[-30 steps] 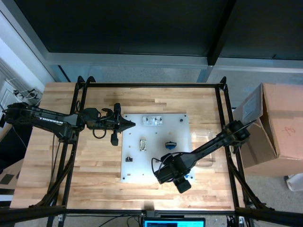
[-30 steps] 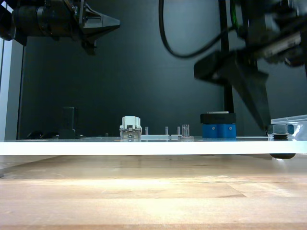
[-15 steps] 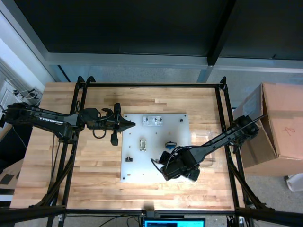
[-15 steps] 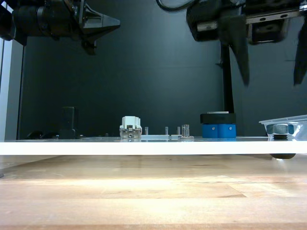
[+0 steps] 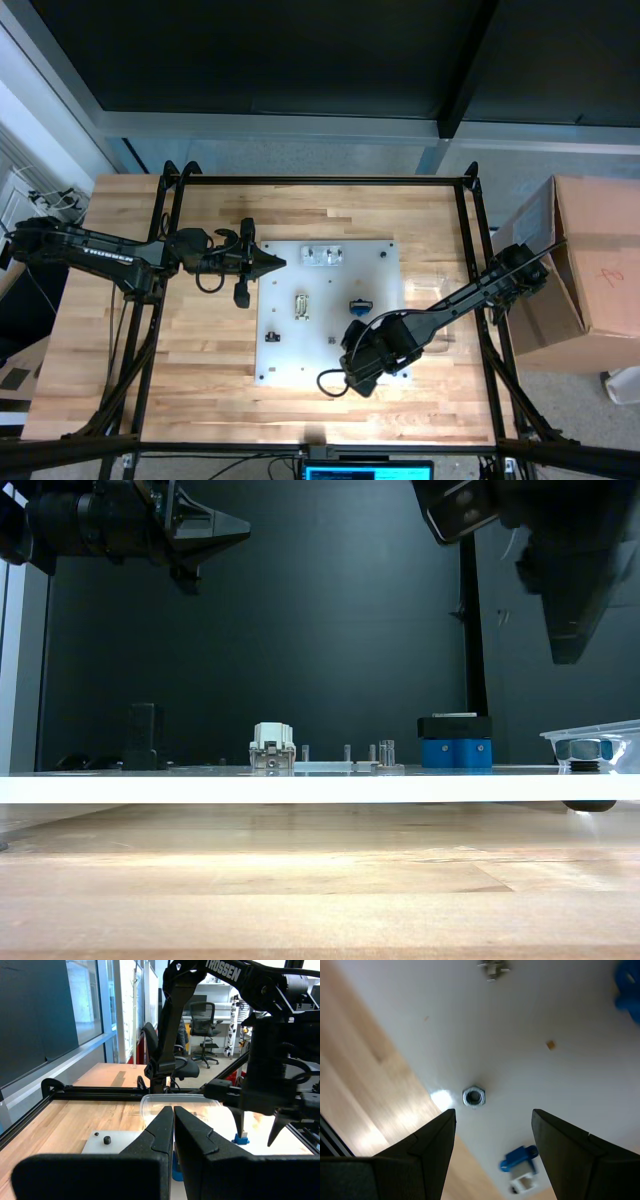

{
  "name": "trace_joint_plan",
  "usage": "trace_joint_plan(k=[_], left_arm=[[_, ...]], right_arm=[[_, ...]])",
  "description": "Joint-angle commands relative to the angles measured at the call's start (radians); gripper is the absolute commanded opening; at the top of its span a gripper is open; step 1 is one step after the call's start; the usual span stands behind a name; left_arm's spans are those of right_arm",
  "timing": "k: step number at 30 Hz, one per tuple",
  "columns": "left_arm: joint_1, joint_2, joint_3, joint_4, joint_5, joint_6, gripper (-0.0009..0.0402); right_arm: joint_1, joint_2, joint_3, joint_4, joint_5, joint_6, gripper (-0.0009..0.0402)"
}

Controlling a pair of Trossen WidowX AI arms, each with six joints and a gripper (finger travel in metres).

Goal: Pick the M12 nut and place it on its threads and fasten

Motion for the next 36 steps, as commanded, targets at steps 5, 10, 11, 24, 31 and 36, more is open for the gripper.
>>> trace_joint_plan(k=[5,10,11,24,31,36], left_arm=[[0.000,0.000,0.000,0.000,0.000,0.000,0.0000],[0.000,0.000,0.000,0.000,0.000,0.000,0.0000],[0.000,0.000,0.000,0.000,0.000,0.000,0.0000],[0.000,0.000,0.000,0.000,0.000,0.000,0.0000],[0.000,0.000,0.000,0.000,0.000,0.000,0.0000],[0.000,0.000,0.000,0.000,0.000,0.000,0.0000]], right_arm=[[0.001,0.000,0.001,-0.004,0.005,-0.191,0.0210],[0.002,0.005,-0.019,-0.003,0.000,-0.276,0.0181],[0.002,0.005,-0.024,-0.002,-0.003,-0.289,0.0166],[0.002,0.030,-0.038,0.072,-0.013,-0.467,-0.0002],[0.004,0.071,-0.053,0.072,-0.014,-0.478,0.0000],[0.004,0.071,-0.069,0.073,-0.018,-0.482,0.0000]])
